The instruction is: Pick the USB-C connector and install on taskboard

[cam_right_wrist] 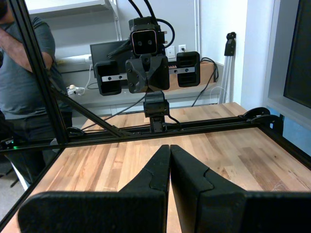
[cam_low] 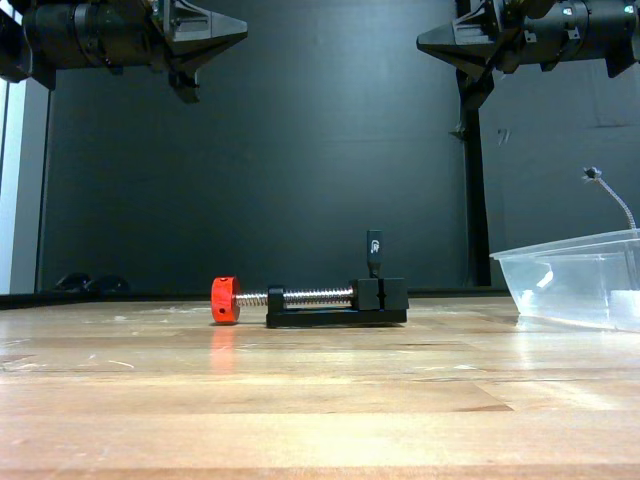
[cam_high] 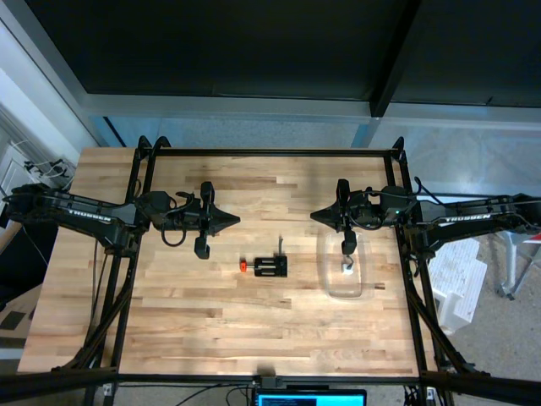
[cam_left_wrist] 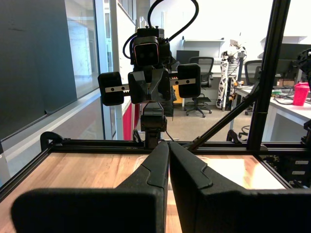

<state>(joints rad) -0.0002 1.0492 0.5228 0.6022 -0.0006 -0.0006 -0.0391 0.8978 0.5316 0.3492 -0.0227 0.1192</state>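
Observation:
The taskboard [cam_high: 269, 267] is a small black block with an orange-red tab [cam_high: 243, 266], lying mid-table; the low view shows it [cam_low: 336, 304] with its upright stem [cam_low: 373, 252]. A tiny whitish piece, the USB-C connector [cam_high: 347, 271], lies inside the clear tray [cam_high: 342, 295] to its right. My left gripper [cam_high: 237, 222] hovers high, behind and left of the board, shut on nothing [cam_left_wrist: 168, 145]. My right gripper [cam_high: 312, 216] hovers opposite, near the tray's far end, also shut and empty [cam_right_wrist: 169, 148].
The clear tray [cam_low: 560, 285] stands right of the board, with a thin braided cable [cam_low: 612, 197] rising behind its wall. A black frame [cam_high: 270, 153] runs around the table edges. Each wrist view shows the opposite arm [cam_left_wrist: 149, 77] [cam_right_wrist: 146, 63] facing it.

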